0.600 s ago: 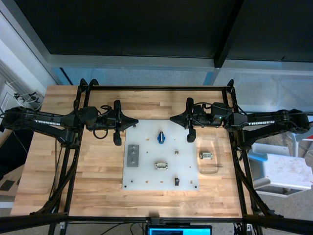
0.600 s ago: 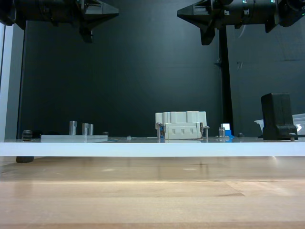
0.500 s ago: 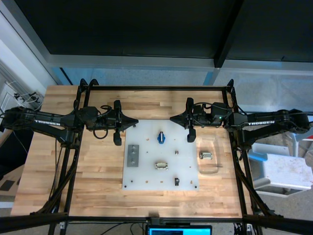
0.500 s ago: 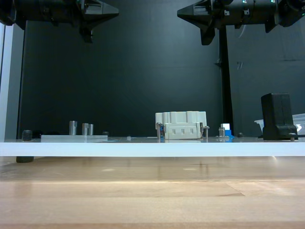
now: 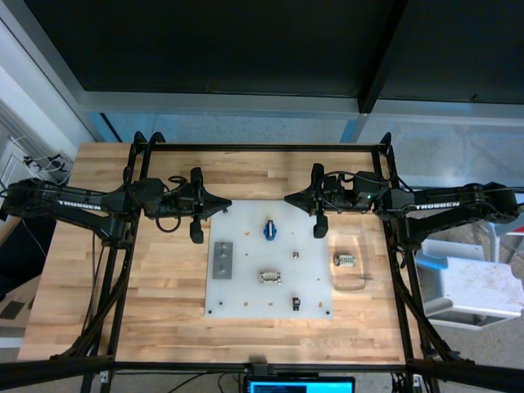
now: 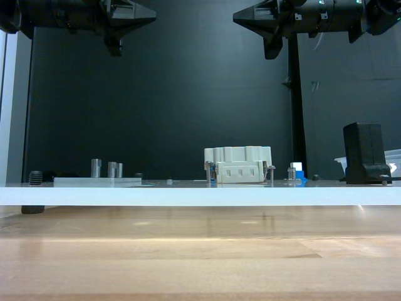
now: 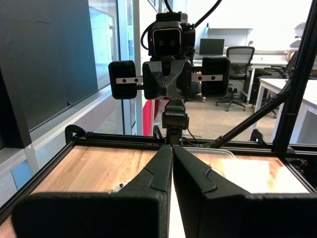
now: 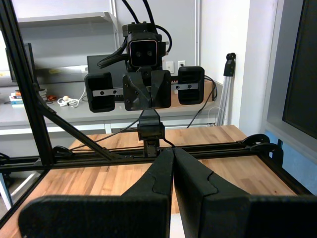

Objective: Pick the HAN10E connector and install in the HAN10E hub

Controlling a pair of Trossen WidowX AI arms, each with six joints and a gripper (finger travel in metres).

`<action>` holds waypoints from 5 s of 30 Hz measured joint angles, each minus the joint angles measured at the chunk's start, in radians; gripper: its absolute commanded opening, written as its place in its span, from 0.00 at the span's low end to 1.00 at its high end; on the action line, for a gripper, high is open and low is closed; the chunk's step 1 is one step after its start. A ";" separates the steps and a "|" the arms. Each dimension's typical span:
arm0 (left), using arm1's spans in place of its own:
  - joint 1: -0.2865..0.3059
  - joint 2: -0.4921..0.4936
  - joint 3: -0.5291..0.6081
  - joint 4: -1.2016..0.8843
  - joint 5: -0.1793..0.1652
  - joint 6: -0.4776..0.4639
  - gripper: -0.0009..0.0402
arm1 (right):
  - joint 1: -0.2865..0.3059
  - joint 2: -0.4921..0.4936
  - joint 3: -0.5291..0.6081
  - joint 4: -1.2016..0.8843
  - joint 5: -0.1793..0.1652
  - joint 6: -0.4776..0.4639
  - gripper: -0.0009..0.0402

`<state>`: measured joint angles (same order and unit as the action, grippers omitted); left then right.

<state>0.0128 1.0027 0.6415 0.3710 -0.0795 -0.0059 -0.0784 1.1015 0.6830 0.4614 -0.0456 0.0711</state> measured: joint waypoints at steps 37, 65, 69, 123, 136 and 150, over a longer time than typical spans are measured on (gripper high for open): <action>0.000 0.000 0.000 0.000 0.000 0.000 0.02 | 0.059 -0.008 0.340 -1.490 0.010 0.240 0.02; 0.000 0.000 0.000 0.000 0.000 0.000 0.02 | 0.196 -0.008 0.321 -1.861 0.003 0.246 0.24; 0.000 0.000 0.000 0.000 0.000 0.000 0.02 | 0.201 -0.008 0.289 -1.832 0.015 0.251 0.30; 0.000 0.000 0.000 0.000 0.000 0.000 0.02 | 0.270 0.101 -0.087 -1.382 0.022 0.362 0.02; 0.000 0.000 0.000 0.000 0.000 0.000 0.02 | 0.275 0.101 -0.087 -1.361 -0.008 0.342 0.27; 0.000 0.000 0.000 0.000 0.000 0.000 0.02 | 0.330 0.101 -0.086 -1.352 -0.063 0.320 0.69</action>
<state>0.0128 1.0027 0.6415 0.3710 -0.0795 -0.0059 0.2512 1.2026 0.5968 -0.8902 -0.1089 0.3908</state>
